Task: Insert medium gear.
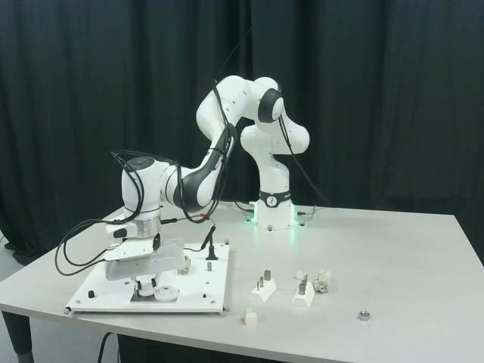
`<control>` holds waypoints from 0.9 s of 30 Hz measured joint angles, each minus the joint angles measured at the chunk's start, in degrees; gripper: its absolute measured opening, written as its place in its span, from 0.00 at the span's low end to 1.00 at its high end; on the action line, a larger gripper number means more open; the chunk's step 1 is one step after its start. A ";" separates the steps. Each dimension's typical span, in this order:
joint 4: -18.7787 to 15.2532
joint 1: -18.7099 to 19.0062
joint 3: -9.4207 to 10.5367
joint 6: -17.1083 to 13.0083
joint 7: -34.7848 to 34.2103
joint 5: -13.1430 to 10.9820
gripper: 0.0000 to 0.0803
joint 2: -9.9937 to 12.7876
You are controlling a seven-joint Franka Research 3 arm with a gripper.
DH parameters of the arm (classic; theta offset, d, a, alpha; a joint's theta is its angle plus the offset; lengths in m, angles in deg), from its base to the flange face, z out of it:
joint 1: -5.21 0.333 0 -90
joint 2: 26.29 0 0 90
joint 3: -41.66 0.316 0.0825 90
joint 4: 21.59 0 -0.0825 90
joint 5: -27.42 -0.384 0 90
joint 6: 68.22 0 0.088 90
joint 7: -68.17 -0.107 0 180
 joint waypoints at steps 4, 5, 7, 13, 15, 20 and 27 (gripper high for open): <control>0.00 -0.01 0.00 -0.04 0.72 0.00 0.35 0.01; 0.00 -0.02 0.00 -0.04 0.84 0.00 0.35 0.01; 0.00 -0.02 0.00 -0.05 1.12 0.00 0.35 0.01; 0.00 -0.03 0.00 -0.08 3.26 0.00 0.35 0.02; 0.00 -0.03 0.00 -0.10 4.25 0.00 0.35 0.03; 0.00 -0.03 0.00 -0.15 7.26 0.01 0.35 0.04; 0.00 -0.03 0.01 -0.22 10.97 0.03 0.35 0.07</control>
